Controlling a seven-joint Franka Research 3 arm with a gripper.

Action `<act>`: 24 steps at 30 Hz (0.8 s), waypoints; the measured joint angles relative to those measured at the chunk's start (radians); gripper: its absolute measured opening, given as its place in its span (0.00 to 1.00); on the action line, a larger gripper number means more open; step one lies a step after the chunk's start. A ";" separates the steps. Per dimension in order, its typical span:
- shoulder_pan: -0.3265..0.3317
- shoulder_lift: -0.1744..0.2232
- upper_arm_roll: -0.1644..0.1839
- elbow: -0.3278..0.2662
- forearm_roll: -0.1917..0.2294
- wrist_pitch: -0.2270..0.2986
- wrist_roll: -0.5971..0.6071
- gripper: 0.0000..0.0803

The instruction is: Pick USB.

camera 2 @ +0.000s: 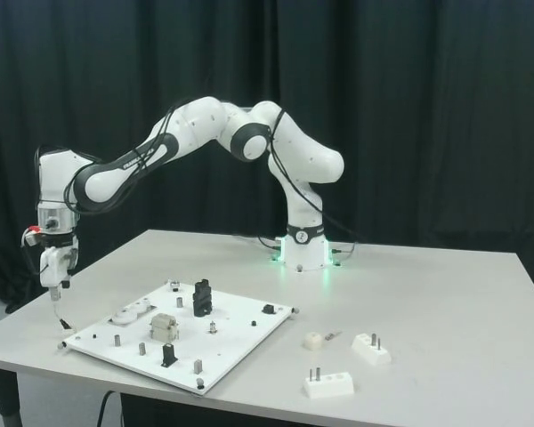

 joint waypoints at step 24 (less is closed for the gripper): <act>-0.003 0.086 0.002 0.068 0.070 0.026 -0.022 1.00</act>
